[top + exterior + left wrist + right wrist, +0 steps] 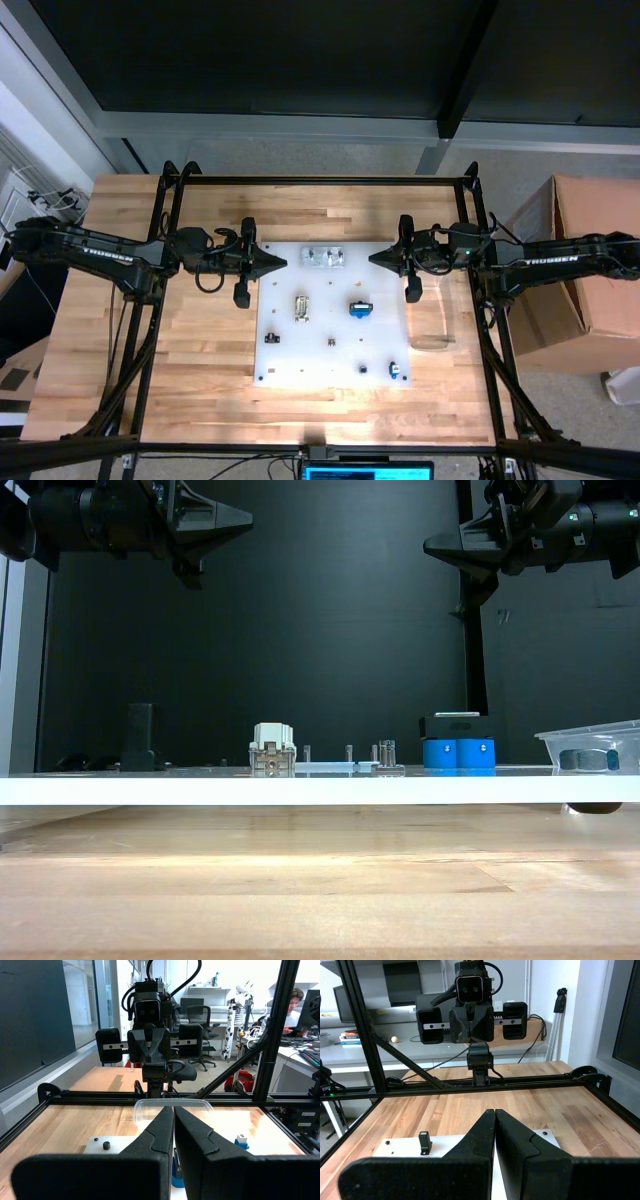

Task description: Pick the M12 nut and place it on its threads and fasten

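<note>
Near the board's (300, 372) near right edge, the nut (590, 760) sits on its stud (363, 369), well apart from both grippers. Left gripper (283, 263) hangs high over the far left part, right gripper (372, 258) over the far right. Each has its fingers pressed together, holding nothing.

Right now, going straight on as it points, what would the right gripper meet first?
Likely the left gripper, facing the right gripper above the board; nothing shows between them.

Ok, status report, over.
Left pincer shut, right pincer shut, both raised over board far corners. Nut seen at clear tray; in it or on its stud, cannot tell.
</note>
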